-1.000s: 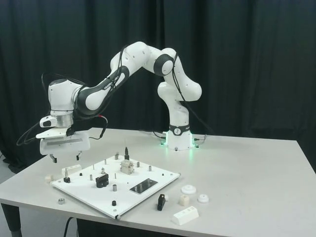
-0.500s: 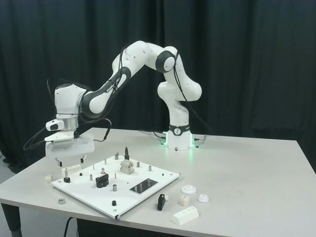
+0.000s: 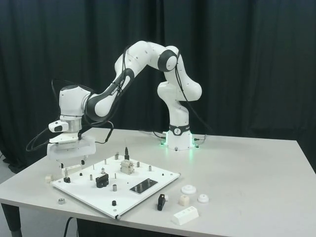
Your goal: Remove Ethernet.
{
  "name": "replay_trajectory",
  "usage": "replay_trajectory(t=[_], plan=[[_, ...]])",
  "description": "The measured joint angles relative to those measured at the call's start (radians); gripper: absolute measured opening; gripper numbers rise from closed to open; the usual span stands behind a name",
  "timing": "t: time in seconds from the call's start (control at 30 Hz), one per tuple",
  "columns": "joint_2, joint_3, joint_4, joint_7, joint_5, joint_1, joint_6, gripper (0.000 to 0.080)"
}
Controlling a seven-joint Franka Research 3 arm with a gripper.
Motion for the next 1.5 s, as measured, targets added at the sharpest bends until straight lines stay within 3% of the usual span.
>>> replay_trajectory(t=[0.27, 0.43, 0.77, 1.23, 1.5], plan=[[0.0, -0.002, -0.005, -0.008, -0.055, 0.007, 0.012, 0.08], [0.001, -0.002, -0.008, 0.002, -0.057, 0.007, 0.038, 0.08], [0.002, -0.003, -0.012, 0.19, -0.055, 0.005, 0.066, 0.08], [0.002, -0.003, -0.008, 0.316, -0.049, 0.004, 0.066, 0.08], [0.002, -0.004, 0.005, 0.489, -0.046, 0.003, 0.066, 0.08]])
